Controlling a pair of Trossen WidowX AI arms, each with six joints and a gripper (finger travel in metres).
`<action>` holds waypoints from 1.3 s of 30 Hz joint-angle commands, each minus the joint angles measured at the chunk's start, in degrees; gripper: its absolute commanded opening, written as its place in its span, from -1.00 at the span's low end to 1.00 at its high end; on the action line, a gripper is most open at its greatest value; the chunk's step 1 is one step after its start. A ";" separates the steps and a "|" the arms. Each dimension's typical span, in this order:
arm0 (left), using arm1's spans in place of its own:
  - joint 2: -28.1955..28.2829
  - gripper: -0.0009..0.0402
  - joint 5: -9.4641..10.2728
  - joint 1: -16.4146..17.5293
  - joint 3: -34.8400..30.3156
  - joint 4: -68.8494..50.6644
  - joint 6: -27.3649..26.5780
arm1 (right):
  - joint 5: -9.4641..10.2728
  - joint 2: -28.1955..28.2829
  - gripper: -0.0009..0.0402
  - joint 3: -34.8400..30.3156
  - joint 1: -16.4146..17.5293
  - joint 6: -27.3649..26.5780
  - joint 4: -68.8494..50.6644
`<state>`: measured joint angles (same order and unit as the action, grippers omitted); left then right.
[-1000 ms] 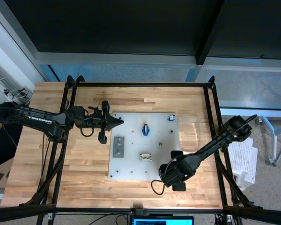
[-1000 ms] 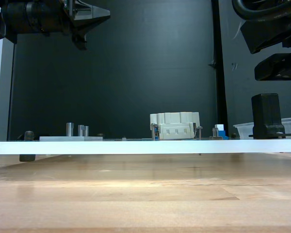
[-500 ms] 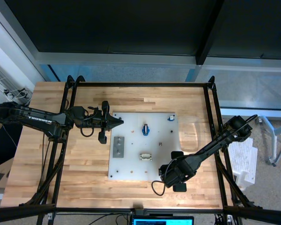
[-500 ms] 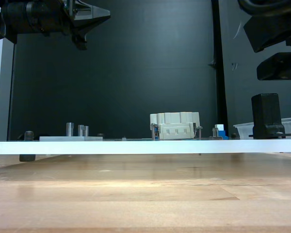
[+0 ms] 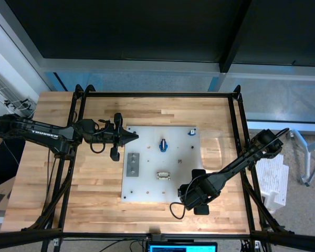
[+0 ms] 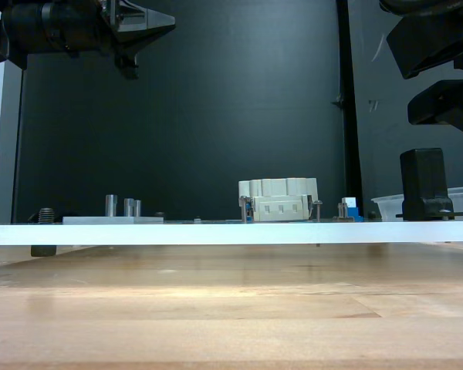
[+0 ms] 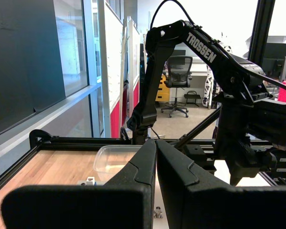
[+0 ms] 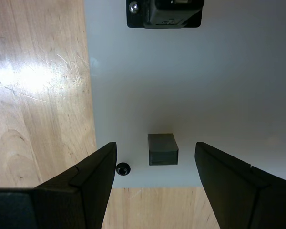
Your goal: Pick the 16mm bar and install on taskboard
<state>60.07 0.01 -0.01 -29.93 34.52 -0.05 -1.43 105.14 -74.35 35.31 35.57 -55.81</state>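
Note:
The taskboard (image 5: 147, 190) is a white square plate lying in the middle of the table. A short grey metal piece that I take for the 16mm bar (image 8: 162, 149) rests on the taskboard (image 8: 219, 95) close to its edge. My right gripper (image 8: 155, 146) hangs open above it, one finger on either side and not touching it. From above, the right gripper (image 5: 191, 196) is over the board's near right corner and hides the bar. My left gripper (image 5: 134, 135) is shut and holds nothing, hovering high at the board's far left edge.
A black component (image 8: 164, 12) stands on the board just beyond the bar. On the board are also a grey metal block (image 5: 132, 164), a blue part (image 5: 163, 145) and a beige connector (image 5: 163, 175). A clear plastic tray (image 5: 212, 152) lies right of the board.
The right gripper has shifted slightly up and toward the near right corner of the board. The left arm has not moved.

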 commanded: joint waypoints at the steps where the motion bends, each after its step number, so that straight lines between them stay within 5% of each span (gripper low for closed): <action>1: 0.02 -0.96 0.00 0.02 -0.02 0.02 0.00 | -0.04 -0.35 0.13 -0.04 0.00 -0.04 -0.09; 18: 0.02 -0.96 0.00 0.00 -0.02 0.02 0.00 | -1.31 -11.06 0.13 -0.04 -0.24 0.04 -3.21; 29: 0.02 -0.96 0.00 0.02 -0.02 0.02 0.00 | -2.01 -11.96 0.13 -0.04 -0.37 -0.42 -4.17; 39: 0.02 -0.96 0.00 0.00 -0.02 0.02 0.00 | -5.20 -17.11 0.13 -0.02 -7.32 -5.62 -3.56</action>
<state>60.07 0.03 -0.01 -29.95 34.52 -0.05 -6.52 88.58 -74.37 29.39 31.16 -59.75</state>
